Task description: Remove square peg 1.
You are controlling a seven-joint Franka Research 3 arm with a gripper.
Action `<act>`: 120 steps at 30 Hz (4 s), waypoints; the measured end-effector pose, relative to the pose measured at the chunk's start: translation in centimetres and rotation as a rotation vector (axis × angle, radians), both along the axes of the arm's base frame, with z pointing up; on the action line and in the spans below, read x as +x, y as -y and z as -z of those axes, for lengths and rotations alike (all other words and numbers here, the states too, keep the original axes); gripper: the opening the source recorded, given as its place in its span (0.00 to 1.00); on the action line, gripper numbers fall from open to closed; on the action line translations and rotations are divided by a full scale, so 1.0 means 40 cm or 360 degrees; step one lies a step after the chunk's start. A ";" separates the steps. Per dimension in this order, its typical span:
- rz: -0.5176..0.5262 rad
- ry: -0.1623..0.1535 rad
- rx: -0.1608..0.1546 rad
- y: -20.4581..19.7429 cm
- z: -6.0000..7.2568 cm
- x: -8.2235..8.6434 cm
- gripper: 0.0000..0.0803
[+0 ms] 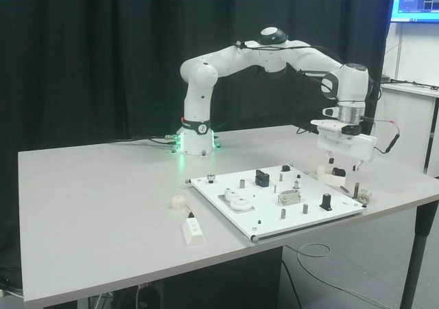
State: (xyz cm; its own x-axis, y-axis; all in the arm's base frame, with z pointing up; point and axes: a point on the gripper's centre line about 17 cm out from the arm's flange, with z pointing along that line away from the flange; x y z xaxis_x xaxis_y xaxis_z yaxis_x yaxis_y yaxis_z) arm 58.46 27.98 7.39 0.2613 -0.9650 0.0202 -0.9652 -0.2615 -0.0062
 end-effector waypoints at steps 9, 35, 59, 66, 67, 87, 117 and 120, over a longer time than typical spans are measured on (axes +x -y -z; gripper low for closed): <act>0.0000 0.0008 -0.0020 0.012 -0.010 0.005 1.00; 0.0007 0.0028 -0.0037 0.031 -0.028 0.019 1.00; -0.0024 0.0026 -0.0061 0.058 -0.032 0.027 1.00; -0.0048 0.0027 -0.0070 0.062 -0.035 0.028 1.00; -0.0051 0.0027 -0.0072 0.063 -0.036 0.028 1.00; -0.0312 -0.0009 -0.0173 0.151 -0.063 0.029 1.00; -0.1055 -0.0154 -0.0179 0.475 -0.121 -0.060 1.00; -0.1057 -0.0144 -0.0183 0.510 -0.129 -0.065 1.00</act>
State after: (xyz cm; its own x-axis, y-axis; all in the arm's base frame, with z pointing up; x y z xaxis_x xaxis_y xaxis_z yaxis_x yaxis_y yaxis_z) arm 55.86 7.59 12.54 0.8032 -0.5923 0.0634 -0.5950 -0.7930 0.1305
